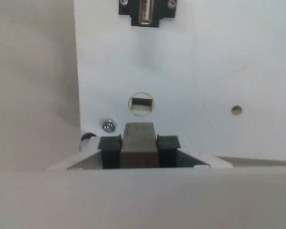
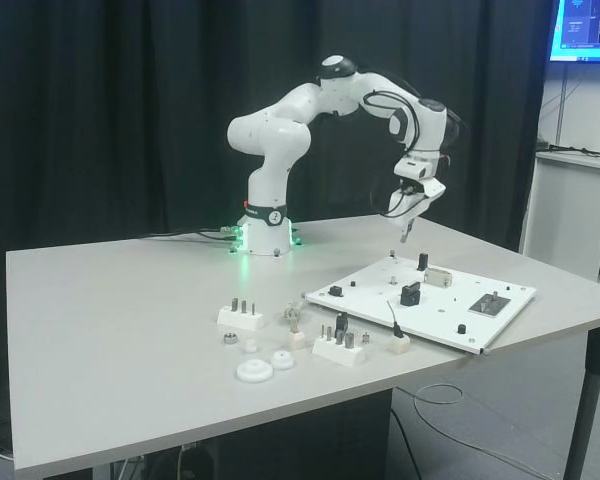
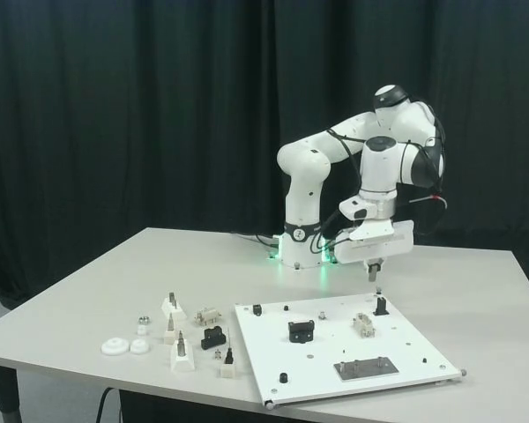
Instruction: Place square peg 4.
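In the wrist view my gripper (image 1: 139, 144) is shut on a grey square peg (image 1: 139, 136), held upright between two black fingers (image 1: 110, 149). Past the peg's tip lies the white board (image 1: 205, 71), with a round insert holding a rectangular hole (image 1: 141, 103) just beyond the tip. In the first room view the gripper (image 2: 407, 233) hangs a little above the board's (image 2: 370, 300) far corner. The second room view shows the gripper (image 3: 372, 270) over the far right part of the board (image 3: 406, 374), the peg apart from the surface.
A screw head (image 1: 108, 126) and a black socket (image 1: 147, 12) sit near the hole. Black fixtures (image 2: 411, 294) and a grey plate (image 3: 365, 367) stand on the board. White peg holders (image 2: 240, 316) and white gears (image 2: 252, 372) lie on the grey table (image 2: 110, 320) beside it.
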You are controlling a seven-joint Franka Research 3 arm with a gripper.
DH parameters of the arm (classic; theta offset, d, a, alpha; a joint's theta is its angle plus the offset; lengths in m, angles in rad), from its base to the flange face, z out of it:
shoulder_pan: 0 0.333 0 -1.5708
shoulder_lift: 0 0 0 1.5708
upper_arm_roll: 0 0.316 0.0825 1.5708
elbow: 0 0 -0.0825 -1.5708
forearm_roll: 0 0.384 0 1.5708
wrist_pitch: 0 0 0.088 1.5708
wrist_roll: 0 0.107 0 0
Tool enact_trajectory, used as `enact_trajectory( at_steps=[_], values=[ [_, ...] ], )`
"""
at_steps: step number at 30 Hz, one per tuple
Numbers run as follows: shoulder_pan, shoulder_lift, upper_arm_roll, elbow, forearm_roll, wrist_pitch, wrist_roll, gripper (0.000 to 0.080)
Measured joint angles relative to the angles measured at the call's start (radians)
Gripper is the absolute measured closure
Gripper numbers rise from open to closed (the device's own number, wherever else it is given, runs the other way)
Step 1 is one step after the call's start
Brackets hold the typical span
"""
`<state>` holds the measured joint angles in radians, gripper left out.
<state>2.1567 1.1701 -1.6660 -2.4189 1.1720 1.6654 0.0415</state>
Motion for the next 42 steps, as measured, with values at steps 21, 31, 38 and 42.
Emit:
enact_trajectory(
  at_steps=[21, 31, 38, 42],
  values=[
    [-0.002, 0.108, -0.058, -0.008, -0.011, -0.096, -0.032, 0.0648],
    [-0.007, 0.107, -0.058, -0.016, -0.011, -0.095, -0.034, 0.0648],
    [-0.011, 0.106, -0.059, -0.016, -0.011, -0.082, -0.034, 0.0648],
    [-0.014, 0.105, -0.063, -0.016, -0.011, -0.071, -0.034, 0.0648]
  ],
)
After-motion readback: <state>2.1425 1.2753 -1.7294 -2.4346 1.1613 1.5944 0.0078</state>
